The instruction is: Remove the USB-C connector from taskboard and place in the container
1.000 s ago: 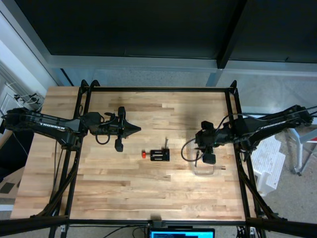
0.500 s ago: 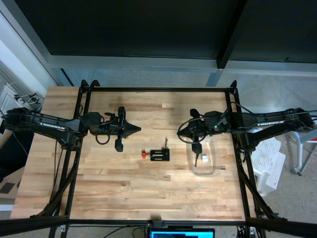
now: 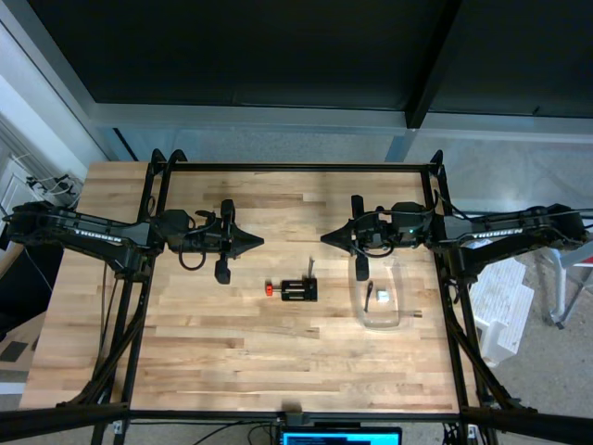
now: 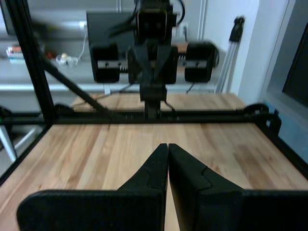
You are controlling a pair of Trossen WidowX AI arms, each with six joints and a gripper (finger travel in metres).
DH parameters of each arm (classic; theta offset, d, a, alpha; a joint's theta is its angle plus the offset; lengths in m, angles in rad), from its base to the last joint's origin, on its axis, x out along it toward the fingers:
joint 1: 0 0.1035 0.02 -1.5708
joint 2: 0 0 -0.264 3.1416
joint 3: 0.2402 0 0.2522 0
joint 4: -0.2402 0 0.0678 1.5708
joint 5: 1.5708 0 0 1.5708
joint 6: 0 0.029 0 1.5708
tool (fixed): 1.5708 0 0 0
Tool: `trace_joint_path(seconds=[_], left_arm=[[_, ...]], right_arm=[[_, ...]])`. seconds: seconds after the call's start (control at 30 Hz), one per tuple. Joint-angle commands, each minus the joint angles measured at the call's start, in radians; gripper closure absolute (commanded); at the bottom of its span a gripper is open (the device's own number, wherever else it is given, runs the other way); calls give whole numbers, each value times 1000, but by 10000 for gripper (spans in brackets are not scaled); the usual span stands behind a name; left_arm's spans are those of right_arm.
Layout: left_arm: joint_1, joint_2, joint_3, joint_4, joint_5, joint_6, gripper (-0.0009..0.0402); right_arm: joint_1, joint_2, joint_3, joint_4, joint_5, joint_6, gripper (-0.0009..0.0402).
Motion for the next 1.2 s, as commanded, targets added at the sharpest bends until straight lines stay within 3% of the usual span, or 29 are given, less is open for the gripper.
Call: trace_joint_path(seconds=[0.03, 1.2], left_arm=[[0, 0, 0, 0, 0, 0, 393], [0, 0, 0, 0, 0, 0, 393]], right_arm=[[0, 0, -25, 69, 3, 0, 393], [-10, 12, -119, 248, 0, 27, 393]])
